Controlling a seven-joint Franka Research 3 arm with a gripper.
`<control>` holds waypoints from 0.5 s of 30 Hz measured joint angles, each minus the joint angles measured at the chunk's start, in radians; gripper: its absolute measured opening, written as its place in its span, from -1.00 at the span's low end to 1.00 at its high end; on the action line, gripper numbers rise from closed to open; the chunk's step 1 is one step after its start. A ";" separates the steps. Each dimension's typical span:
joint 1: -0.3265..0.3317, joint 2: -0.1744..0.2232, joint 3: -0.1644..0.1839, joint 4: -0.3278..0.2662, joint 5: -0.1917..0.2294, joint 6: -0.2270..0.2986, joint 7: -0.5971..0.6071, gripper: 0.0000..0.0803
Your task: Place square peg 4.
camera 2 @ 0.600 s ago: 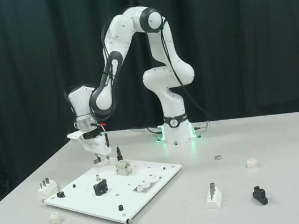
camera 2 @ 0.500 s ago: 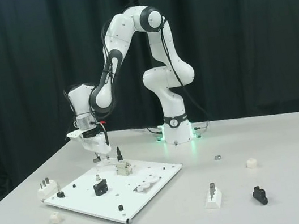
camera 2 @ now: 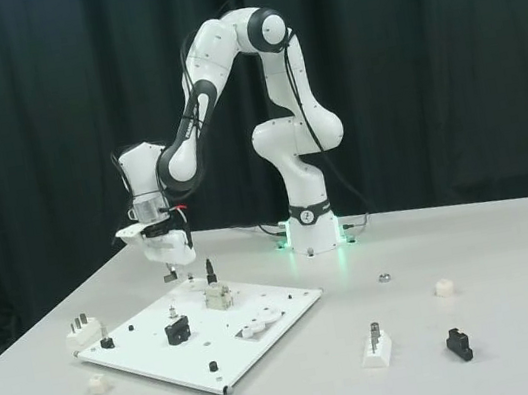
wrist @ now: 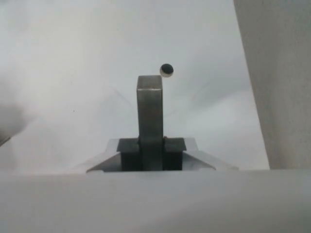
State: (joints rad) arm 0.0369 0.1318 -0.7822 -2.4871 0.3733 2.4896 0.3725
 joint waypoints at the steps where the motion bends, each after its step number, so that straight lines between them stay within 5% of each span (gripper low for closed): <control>1: 0.000 -0.001 0.000 0.000 -0.001 0.000 0.000 -0.77; 15: 0.002 -0.001 0.001 0.008 -0.014 0.000 0.000 -0.77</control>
State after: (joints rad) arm 0.0385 0.1306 -0.7809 -2.4791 0.3590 2.4896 0.3725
